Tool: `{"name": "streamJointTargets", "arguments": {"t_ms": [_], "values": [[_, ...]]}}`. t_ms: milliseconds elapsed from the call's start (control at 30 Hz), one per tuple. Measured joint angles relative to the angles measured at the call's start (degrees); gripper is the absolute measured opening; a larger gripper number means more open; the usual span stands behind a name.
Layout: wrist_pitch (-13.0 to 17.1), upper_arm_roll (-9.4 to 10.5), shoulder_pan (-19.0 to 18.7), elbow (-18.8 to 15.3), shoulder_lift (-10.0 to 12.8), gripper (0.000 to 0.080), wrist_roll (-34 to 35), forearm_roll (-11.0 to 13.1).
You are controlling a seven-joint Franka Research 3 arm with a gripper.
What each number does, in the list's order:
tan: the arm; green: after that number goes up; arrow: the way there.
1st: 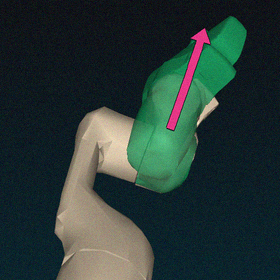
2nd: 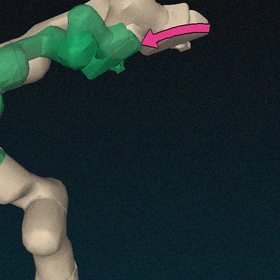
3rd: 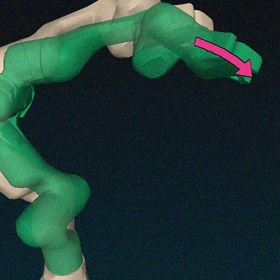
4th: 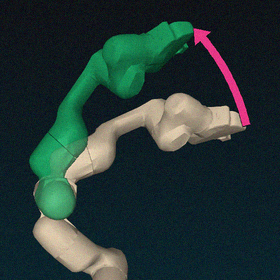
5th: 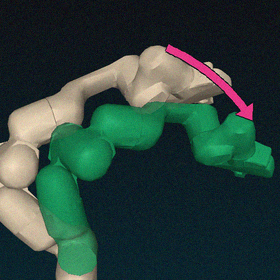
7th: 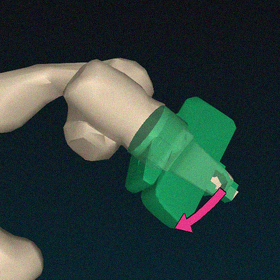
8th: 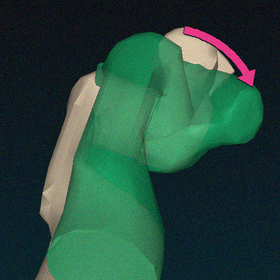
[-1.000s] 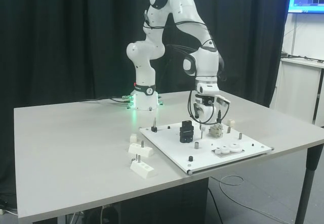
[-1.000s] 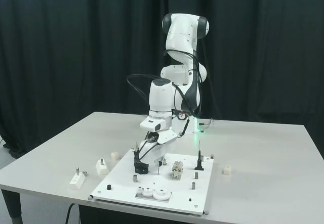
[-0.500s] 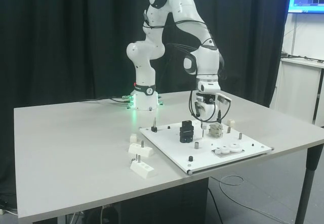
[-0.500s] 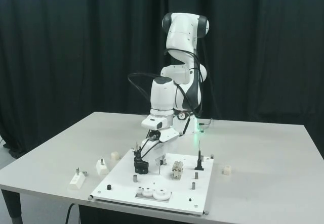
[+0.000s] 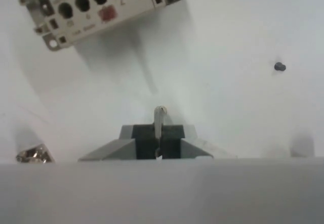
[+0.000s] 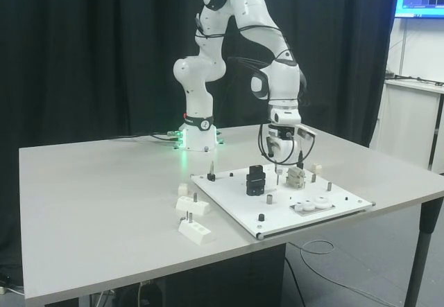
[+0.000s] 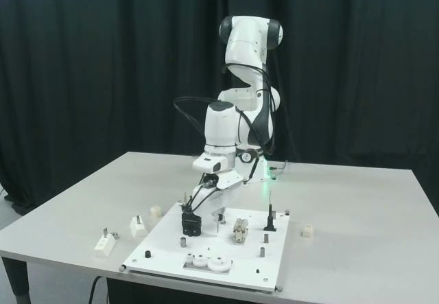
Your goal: Insert square peg 1.
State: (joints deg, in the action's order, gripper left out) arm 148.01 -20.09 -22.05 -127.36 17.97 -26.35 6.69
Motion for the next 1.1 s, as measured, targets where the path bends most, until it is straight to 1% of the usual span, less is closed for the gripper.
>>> {"name": "streamJointTargets", "arguments": {"t_ms": [233, 600, 1000, 1100], "values": [[0.02, -0.05, 0.16, -0.04, -0.02, 0.0021, 8.23, 0.0], [0.96, -0.05, 0.69, -0.25, 0.23, 0.0021, 13.09, 0.01], [2.6, 0.02, 0.75, -0.3, 1.76, 0.0021, 13.54, -0.01], [2.64, 0.02, 0.71, -0.31, 1.73, 0.0021, 13.38, -0.11]]}}
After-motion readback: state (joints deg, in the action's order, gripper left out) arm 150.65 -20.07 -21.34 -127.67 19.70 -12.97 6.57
